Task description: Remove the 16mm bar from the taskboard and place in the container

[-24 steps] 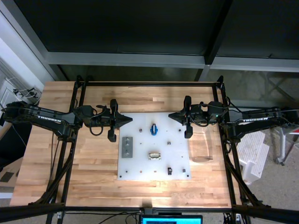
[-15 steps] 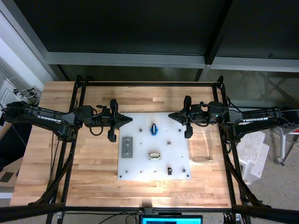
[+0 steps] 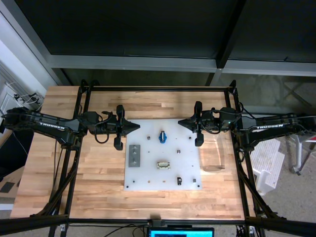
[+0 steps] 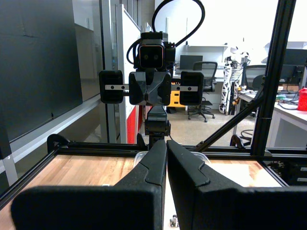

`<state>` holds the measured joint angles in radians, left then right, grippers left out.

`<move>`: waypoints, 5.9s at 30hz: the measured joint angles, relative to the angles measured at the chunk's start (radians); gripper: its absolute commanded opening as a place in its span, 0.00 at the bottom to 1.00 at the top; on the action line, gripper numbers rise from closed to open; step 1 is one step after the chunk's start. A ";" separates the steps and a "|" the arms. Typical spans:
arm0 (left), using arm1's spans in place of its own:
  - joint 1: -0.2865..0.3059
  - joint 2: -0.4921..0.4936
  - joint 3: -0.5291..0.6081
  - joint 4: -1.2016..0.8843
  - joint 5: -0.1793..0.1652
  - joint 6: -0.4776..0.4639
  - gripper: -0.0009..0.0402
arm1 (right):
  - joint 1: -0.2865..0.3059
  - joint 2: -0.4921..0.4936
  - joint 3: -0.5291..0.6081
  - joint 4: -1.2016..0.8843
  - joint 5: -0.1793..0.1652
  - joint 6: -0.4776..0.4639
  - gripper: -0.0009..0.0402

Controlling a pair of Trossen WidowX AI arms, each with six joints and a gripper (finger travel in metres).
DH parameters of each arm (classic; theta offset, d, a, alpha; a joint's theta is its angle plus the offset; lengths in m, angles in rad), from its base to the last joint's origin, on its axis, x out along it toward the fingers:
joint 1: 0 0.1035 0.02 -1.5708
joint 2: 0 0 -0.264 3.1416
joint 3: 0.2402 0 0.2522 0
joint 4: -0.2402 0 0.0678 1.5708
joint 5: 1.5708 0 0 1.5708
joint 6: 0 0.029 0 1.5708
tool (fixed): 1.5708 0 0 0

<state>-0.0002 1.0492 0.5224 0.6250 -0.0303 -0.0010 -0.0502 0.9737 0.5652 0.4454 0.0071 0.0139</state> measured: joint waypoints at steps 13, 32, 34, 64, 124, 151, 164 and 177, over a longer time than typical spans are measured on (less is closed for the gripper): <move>0.000 0.000 0.000 0.000 0.000 0.000 0.02 | 0.000 0.001 0.000 0.010 -0.001 0.000 0.02; 0.000 0.000 0.000 0.000 0.000 0.000 0.02 | 0.067 0.002 0.159 -0.494 0.013 0.110 0.02; 0.000 0.000 0.000 0.000 0.000 0.000 0.02 | 0.103 0.003 0.181 -0.571 0.060 0.131 0.02; 0.000 0.000 0.000 0.000 0.000 0.000 0.02 | 0.499 0.400 0.626 -1.471 0.143 0.494 0.53; 0.000 0.000 0.000 0.000 0.000 0.000 0.02 | 0.674 0.514 0.622 -1.477 0.130 0.528 0.82; 0.000 0.000 0.000 0.000 0.000 0.000 0.02 | 0.692 0.782 0.609 -1.320 0.122 0.557 0.69; 0.000 0.000 0.000 0.000 0.000 0.000 0.02 | 0.695 0.783 0.598 -1.302 0.121 0.583 0.43; 0.000 0.000 0.000 0.000 0.000 0.000 0.02 | 0.699 0.780 0.598 -1.296 0.117 0.582 0.15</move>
<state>-0.0002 1.0489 0.5228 0.6247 -0.0303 -0.0006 0.6487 1.7538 1.1629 -0.8505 0.1242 0.5961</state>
